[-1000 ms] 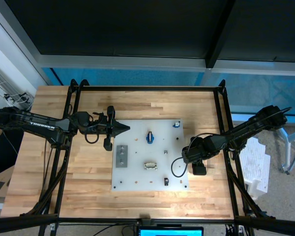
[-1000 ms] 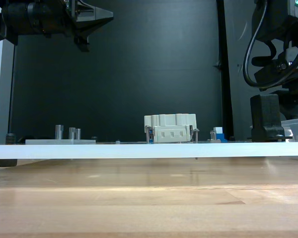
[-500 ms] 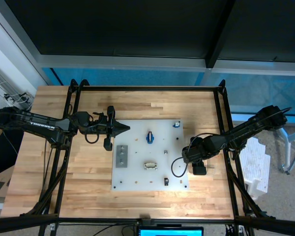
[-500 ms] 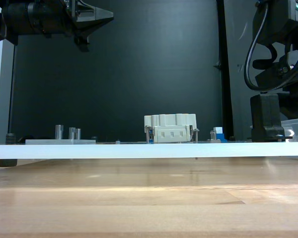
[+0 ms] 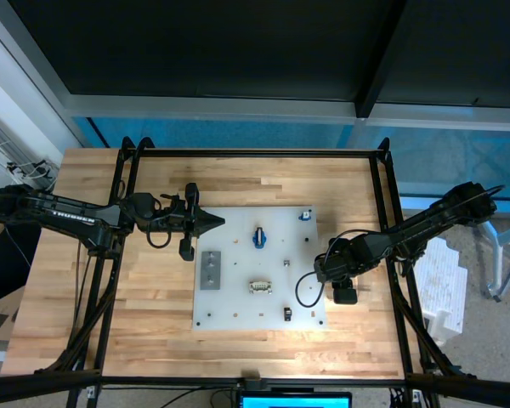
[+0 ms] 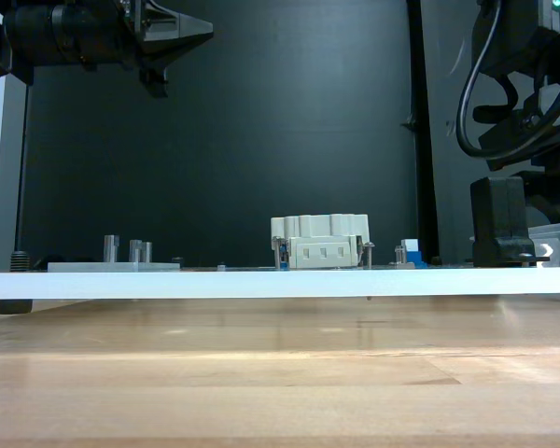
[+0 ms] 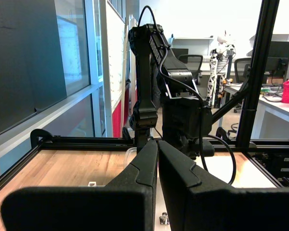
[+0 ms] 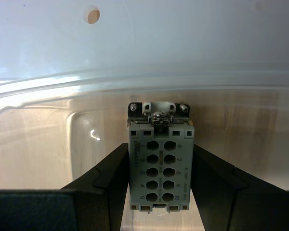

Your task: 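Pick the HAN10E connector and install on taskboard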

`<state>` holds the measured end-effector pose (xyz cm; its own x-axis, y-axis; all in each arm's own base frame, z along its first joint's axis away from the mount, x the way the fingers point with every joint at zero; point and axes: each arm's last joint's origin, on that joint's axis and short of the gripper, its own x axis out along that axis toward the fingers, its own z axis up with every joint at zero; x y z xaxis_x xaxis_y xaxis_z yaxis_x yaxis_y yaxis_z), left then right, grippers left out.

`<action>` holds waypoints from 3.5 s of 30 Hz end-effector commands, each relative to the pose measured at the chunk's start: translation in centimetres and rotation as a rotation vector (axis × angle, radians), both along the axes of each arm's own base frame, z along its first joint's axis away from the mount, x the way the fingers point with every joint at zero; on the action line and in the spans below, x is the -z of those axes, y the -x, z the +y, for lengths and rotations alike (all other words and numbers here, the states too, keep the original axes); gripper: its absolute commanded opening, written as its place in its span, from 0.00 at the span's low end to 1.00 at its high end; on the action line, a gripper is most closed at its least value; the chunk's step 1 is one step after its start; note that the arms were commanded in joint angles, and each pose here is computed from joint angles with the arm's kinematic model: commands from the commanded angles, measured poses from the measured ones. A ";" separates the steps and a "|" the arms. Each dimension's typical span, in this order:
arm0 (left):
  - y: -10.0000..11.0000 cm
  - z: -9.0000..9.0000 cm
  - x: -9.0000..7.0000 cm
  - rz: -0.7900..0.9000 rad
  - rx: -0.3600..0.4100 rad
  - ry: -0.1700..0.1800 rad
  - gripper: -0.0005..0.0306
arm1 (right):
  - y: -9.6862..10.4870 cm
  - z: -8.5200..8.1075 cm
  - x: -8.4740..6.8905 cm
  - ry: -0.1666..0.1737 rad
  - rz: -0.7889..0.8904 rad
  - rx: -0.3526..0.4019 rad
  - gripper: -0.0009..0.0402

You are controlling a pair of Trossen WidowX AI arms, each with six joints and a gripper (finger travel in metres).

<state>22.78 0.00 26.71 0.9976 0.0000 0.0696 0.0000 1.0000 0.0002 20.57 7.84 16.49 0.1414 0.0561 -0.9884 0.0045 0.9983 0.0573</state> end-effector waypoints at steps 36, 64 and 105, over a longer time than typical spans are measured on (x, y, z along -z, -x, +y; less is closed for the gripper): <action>0.0 0.0 0.0 0.000 0.000 0.000 0.02 | -2.1 0.5 -9.5 0.012 -0.053 0.053 0.09; 0.0 0.0 0.0 0.000 0.000 0.000 0.02 | -16.5 4.0 -8.5 0.067 -0.050 0.009 0.09; 0.0 0.0 0.0 0.000 0.000 0.000 0.02 | -21.3 4.2 -6.9 0.079 -0.051 -0.026 0.09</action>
